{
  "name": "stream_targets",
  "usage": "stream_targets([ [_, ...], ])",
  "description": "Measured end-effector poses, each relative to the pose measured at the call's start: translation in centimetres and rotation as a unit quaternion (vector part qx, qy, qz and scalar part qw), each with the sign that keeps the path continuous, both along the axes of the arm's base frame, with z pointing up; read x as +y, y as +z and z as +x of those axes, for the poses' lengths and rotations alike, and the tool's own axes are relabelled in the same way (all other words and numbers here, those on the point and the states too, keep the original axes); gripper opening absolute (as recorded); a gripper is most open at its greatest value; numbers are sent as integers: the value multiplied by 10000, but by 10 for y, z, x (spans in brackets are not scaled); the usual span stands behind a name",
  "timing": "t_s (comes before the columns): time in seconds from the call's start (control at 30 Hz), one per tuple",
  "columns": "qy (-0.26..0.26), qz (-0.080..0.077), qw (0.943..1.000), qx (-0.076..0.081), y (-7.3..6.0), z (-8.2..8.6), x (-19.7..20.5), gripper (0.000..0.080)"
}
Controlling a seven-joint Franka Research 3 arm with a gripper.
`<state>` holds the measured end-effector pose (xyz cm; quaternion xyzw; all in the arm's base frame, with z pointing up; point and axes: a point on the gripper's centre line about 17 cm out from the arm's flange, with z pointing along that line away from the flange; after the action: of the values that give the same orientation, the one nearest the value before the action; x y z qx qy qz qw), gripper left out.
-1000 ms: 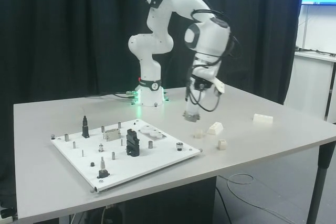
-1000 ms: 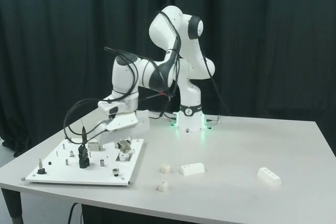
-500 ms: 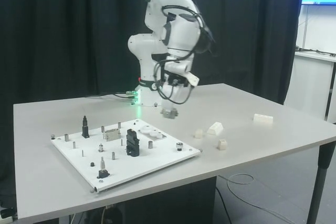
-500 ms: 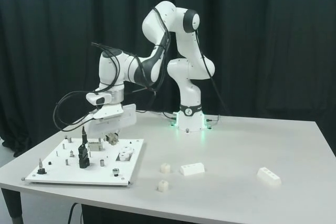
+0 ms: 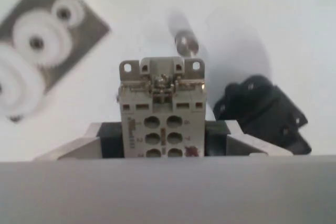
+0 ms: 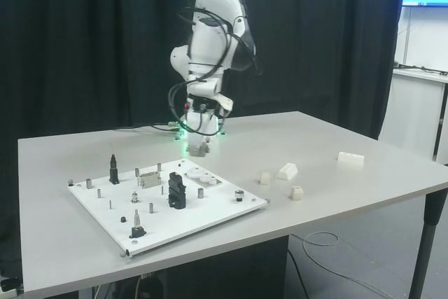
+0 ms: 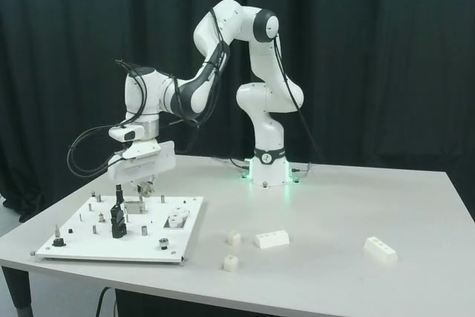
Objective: Insert waterproof.
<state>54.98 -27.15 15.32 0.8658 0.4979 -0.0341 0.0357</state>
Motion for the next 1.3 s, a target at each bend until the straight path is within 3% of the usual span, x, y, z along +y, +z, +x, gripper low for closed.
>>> stream_targets([
  [0.3,541,56,9985,-79,3,-17,-32,312],
  [0.67,1366,48,9906,-94,5,-35,-67,312],
  [0.8,1814,13,9834,-102,3,-41,-77,312],
  [1.03,2671,-10,9636,-128,-4,-50,-88,312],
  [1.3,3010,-42,9534,-211,-10,-61,-99,312],
])
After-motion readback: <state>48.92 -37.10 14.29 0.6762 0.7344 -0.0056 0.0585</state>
